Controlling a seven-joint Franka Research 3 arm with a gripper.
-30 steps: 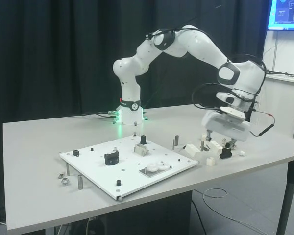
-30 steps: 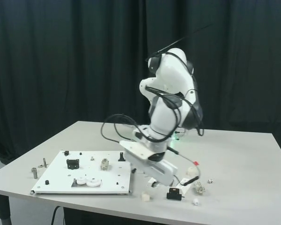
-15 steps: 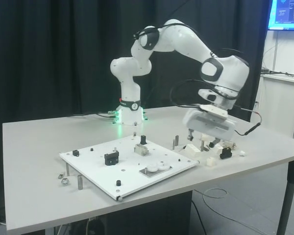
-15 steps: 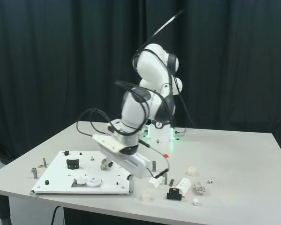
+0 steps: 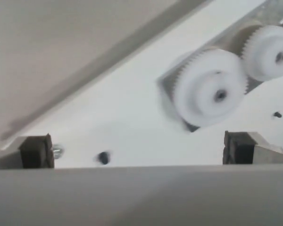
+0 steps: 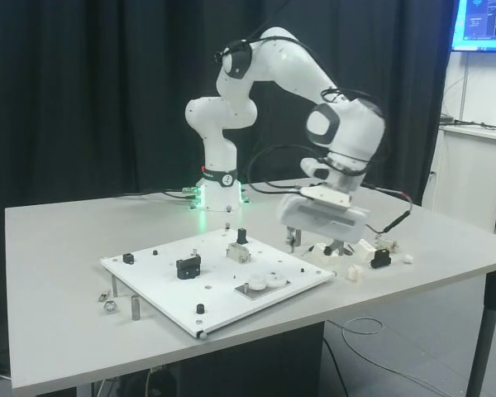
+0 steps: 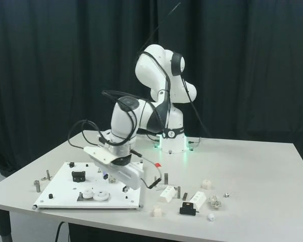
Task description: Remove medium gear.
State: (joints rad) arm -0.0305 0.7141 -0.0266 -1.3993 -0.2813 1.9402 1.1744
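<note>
Two white gears sit meshed on a grey plate on the white board (image 6: 161,277): a larger gear (image 5: 210,92) and a smaller gear (image 5: 273,52). The room views show the pair as two small gears (image 6: 264,283) (image 7: 94,194) near the board's front edge. My gripper (image 5: 137,149) is open, with both black fingertips (image 5: 35,150) far apart and nothing between them. It hangs above the board (image 7: 60,200), just off the gears and not touching them. In the room views the gripper (image 6: 314,245) (image 7: 116,184) is over the board's side nearest the loose parts.
Loose white blocks (image 6: 353,271) and a black part (image 6: 381,259) lie on the grey table beside the board. A black block (image 6: 188,266) and small pegs stand on the board. Metal pegs (image 6: 136,306) stand off its other side.
The arm has swung from above the loose parts on the table across to the board. The gripper now hangs over the board near the gears.
</note>
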